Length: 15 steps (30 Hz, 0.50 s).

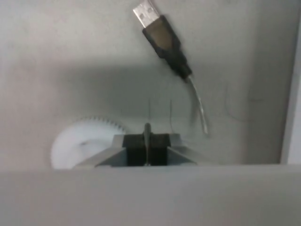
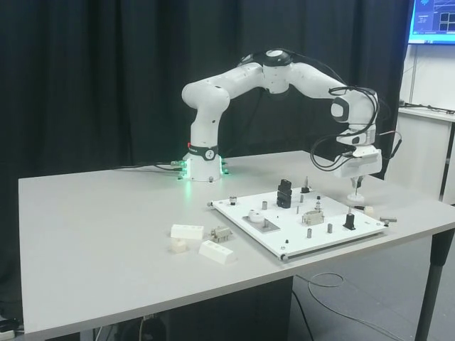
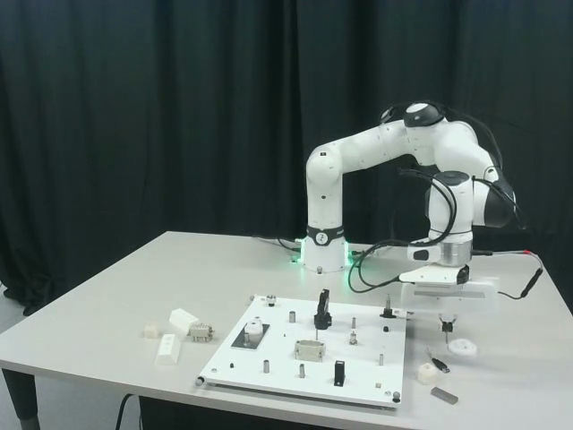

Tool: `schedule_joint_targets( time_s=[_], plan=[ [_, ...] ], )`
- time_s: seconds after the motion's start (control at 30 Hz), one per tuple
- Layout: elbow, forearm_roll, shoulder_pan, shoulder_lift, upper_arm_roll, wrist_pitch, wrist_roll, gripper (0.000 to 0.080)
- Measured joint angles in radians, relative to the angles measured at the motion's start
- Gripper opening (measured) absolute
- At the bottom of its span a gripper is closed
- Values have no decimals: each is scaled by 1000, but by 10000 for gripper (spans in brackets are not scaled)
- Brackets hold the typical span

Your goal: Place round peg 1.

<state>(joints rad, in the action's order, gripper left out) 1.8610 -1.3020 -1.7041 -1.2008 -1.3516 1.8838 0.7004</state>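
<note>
One white board (image 3: 269, 358) lay left of the gripper (image 3: 445, 324), studded with small parts. Beyond its edge the gripper hovered above the grey table (image 3: 107, 296), fingers pinched narrow on what seemed a thin round peg (image 1: 147, 141), beside a white gear (image 3: 463, 347) and a black USB plug (image 1: 162, 35).

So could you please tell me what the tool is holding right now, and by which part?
The tool is shut on a thin grey peg, gripped along its lower shaft, with its tip protruding from between the fingers.
</note>
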Motion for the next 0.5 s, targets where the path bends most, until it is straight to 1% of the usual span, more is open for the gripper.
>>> schedule_joint_targets(
  time_s=[0.03,0.07,0.2,0.23,0.4,0.43,0.5],
  plan=[
    [-2,2,0,0,3,5,3,17],
    [-4,4,0,0,7,11,6,54],
    [-12,16,0,0,16,21,18,54],
    [-15,18,0,0,18,23,21,378],
    [-25,20,0,-1,24,31,34,378],
    [-27,21,0,-1,25,31,36,660],
    [-31,21,0,-1,25,31,42,660]
  ],
)
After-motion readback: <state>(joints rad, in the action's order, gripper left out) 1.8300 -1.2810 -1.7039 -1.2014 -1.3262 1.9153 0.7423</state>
